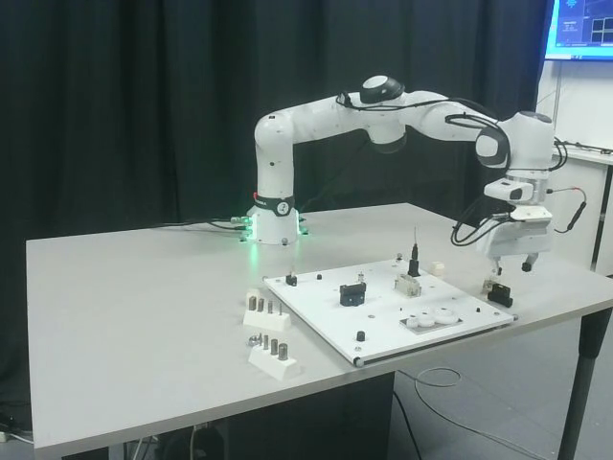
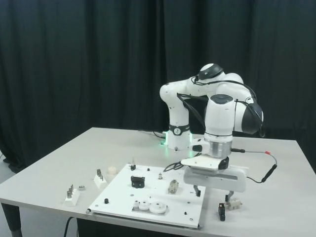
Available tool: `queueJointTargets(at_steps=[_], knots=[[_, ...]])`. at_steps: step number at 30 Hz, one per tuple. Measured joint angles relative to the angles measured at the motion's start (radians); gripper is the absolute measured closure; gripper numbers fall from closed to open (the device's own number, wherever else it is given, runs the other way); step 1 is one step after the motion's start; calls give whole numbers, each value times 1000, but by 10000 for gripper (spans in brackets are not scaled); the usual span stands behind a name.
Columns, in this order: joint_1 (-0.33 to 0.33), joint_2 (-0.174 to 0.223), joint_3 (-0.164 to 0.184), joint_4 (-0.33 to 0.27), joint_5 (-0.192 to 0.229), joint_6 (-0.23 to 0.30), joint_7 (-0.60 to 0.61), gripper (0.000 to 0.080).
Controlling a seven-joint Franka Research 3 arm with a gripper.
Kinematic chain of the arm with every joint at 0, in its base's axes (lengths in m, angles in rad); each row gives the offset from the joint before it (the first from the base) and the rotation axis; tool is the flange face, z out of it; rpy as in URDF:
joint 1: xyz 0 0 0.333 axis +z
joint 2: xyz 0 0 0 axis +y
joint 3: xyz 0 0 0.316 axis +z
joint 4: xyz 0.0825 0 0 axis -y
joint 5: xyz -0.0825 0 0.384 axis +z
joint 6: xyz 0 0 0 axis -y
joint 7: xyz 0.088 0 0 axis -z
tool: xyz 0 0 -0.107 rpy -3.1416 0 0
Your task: Pick D-SUB.
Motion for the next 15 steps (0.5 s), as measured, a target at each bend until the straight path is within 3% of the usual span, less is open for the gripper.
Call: queueJointTargets(at_steps=[15], knots=[[18,0,67,0,-21,9,-49,3]])
